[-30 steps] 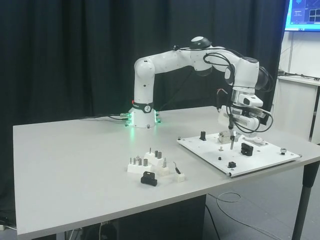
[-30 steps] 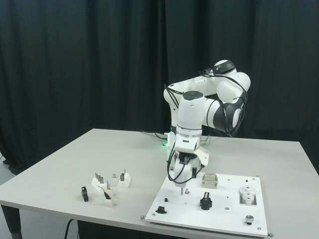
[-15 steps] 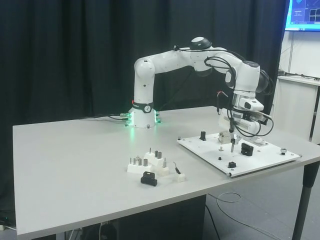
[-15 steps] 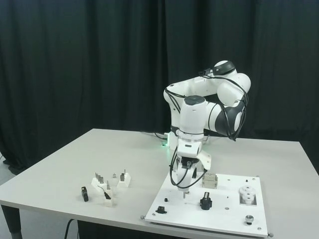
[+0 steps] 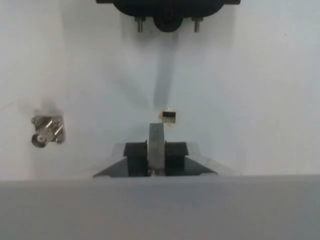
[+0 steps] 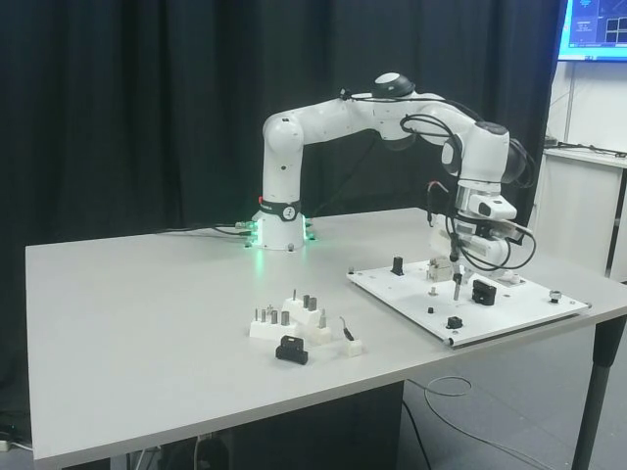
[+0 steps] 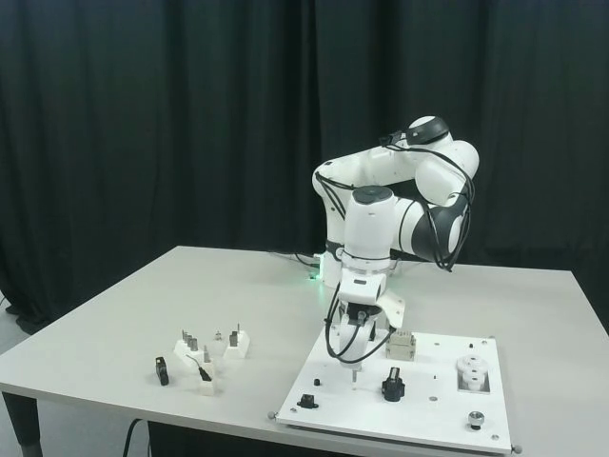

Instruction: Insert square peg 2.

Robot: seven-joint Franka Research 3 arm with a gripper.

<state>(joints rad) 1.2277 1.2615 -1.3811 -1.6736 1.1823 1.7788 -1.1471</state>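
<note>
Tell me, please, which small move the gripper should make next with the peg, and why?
Probably a slight shift to bring the square peg over the square hole, then straight down. In the wrist view the peg's tip sits just beside the hole in the white board, not yet in it.

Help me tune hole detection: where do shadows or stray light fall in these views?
Wrist view: the tool holds the square peg; a soft grey shadow streaks the white board from the dark square hole toward the black part. First room view: green light glows at the foot of the arm; a lit screen shines behind.
</note>
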